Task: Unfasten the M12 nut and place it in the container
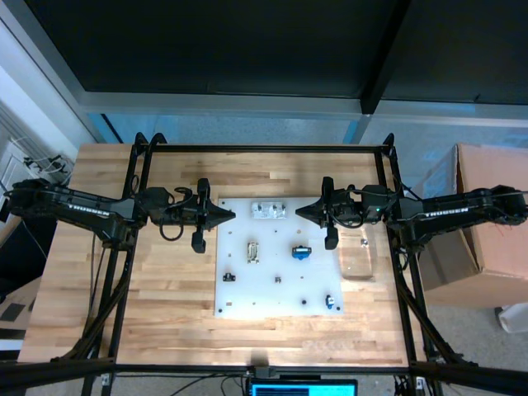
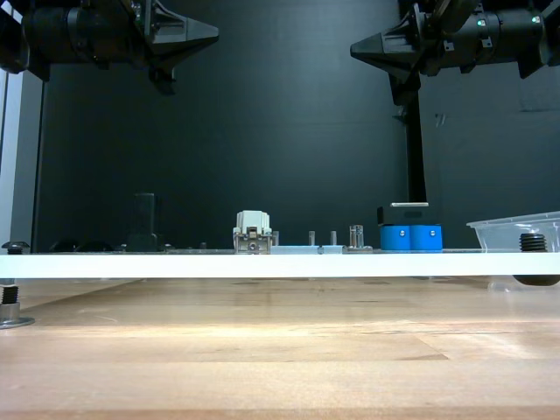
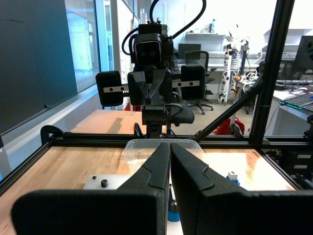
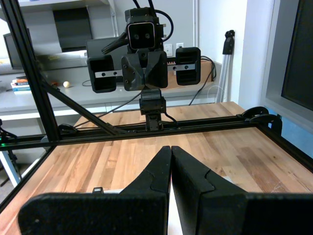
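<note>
The M12 nut was off its stud [image 2: 532,242]; in the low view the short black stud stood with its ribs bare, in front of the clear container [image 2: 512,226]. The high view showed a small speck [image 1: 364,242] by the container's far edge; I could not tell whether that speck was the nut, nor whether it lay inside the wall or just against it. Neither gripper held the nut.

The right gripper [image 1: 298,211] hung high above the white board [image 1: 247,301], over its far right part and well apart from the stud and the container; its own camera showed the two black fingers [image 4: 156,171] pressed together with nothing between them. The left gripper [image 1: 233,216] hung at a like height over the board's far left edge, pointing inward at the right one; its fingers [image 3: 157,164] were likewise pressed together on nothing. In the low view both grippers sat up near the frame's upper edge, tips facing each other across a wide gap.

On the board stood a pair of blue blocks [image 2: 411,237], a grey connector [image 2: 252,233] and a few thin pins [image 2: 333,237]; the board lay on a wooden table [image 1: 124,313]; a cardboard box [image 1: 487,206] stood beyond the table's right side.
</note>
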